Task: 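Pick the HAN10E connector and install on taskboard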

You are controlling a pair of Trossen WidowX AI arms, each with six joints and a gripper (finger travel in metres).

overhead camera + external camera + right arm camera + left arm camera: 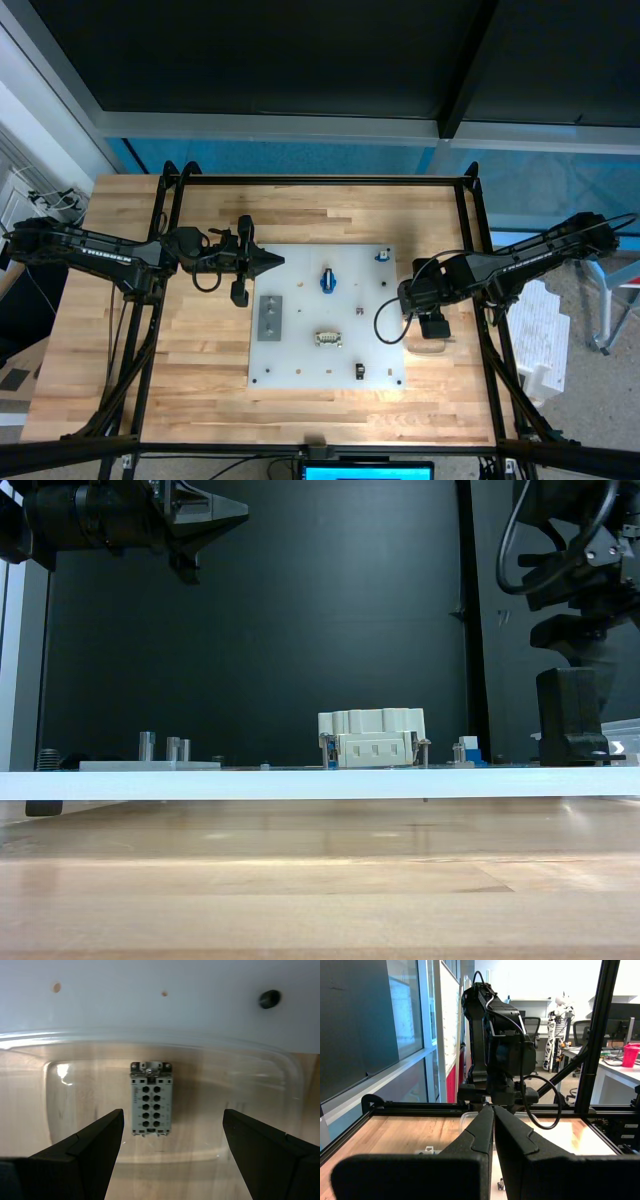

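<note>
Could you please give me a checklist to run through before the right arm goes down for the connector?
1. Right gripper open, over the clear tray beside the taskboard: ok.
2. HAN10E connector lies in the tray, between the fingers: ok.
3. Connector centred between the fingers: not ok, it sits nearer one.
4. Left gripper shut, raised over the taskboard's far left corner, away from the tray: ok.
5. Beige housing on the taskboard uncovered: ok.
</note>
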